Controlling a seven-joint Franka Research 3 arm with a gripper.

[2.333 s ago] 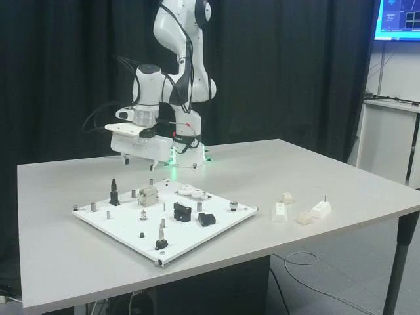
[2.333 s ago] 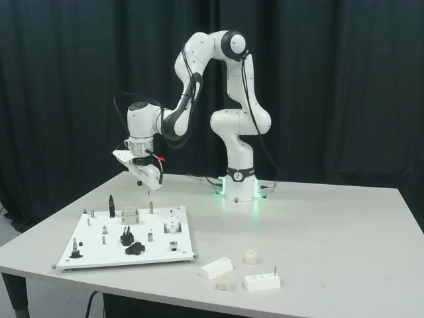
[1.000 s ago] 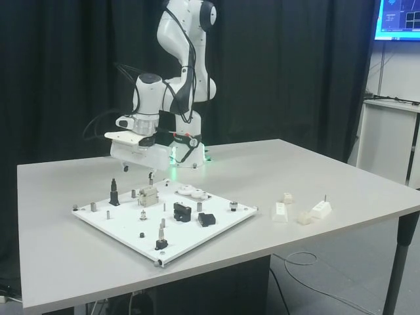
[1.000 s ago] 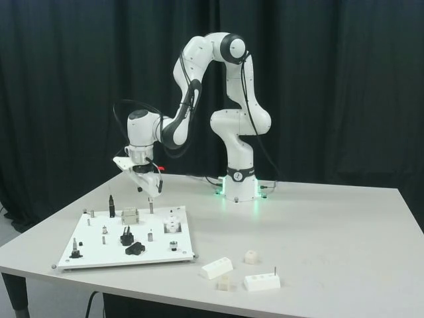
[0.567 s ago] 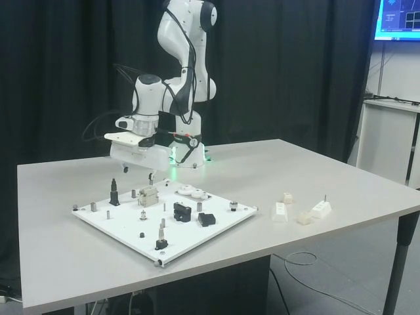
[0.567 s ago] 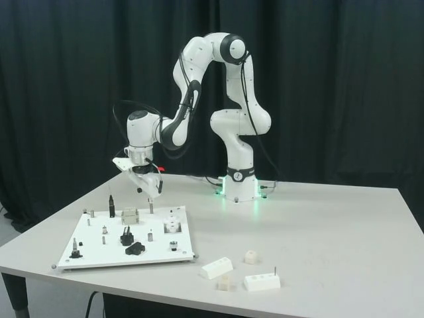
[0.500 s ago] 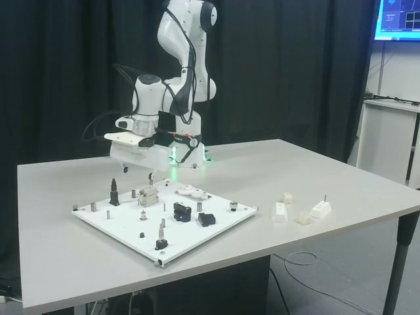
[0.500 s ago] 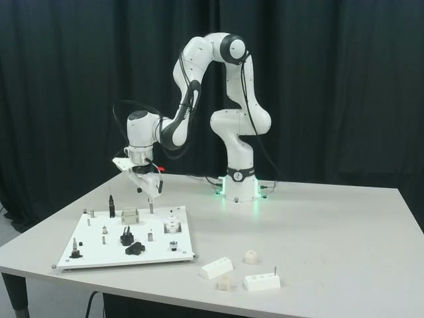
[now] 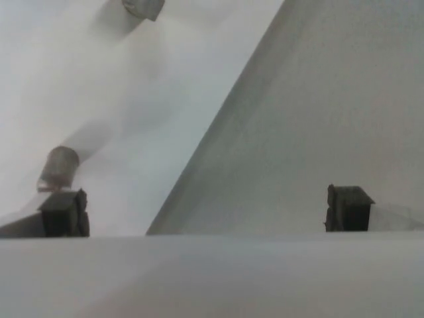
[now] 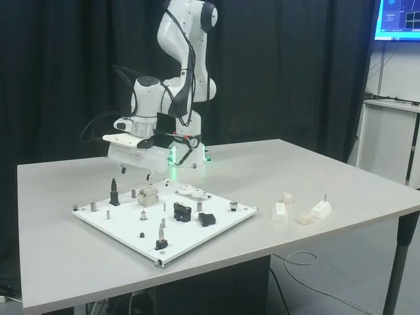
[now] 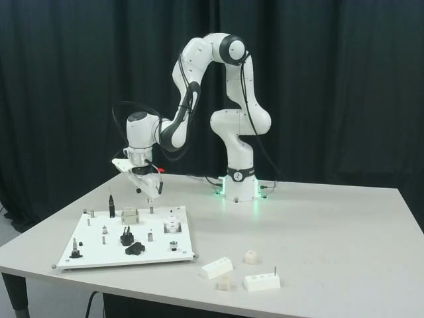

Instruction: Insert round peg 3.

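My gripper (image 9: 205,211) is open, its two black fingertips (image 9: 63,213) spread wide with nothing between them. A short grey round peg (image 9: 58,165) stands on the white board (image 9: 99,99) right beside one fingertip, and the other fingertip hangs over the grey table. From the room, the gripper (image 10: 136,172) hovers low over the board's far edge, just above the peg (image 10: 151,183). The second room view shows the same peg (image 11: 151,209) under the gripper (image 11: 144,193). Another grey peg (image 9: 142,6) shows further off on the board.
The white board (image 10: 125,226) carries several small pegs, a tall black post (image 10: 114,190), a grey block (image 10: 148,195) and black parts (image 10: 182,211). White blocks (image 10: 279,212) lie on the table to its right. The arm's base (image 11: 240,182) glows green behind.
The gripper has come down and shifted slightly towards the board's far edge, closer to the peg. Nothing on the board has moved.
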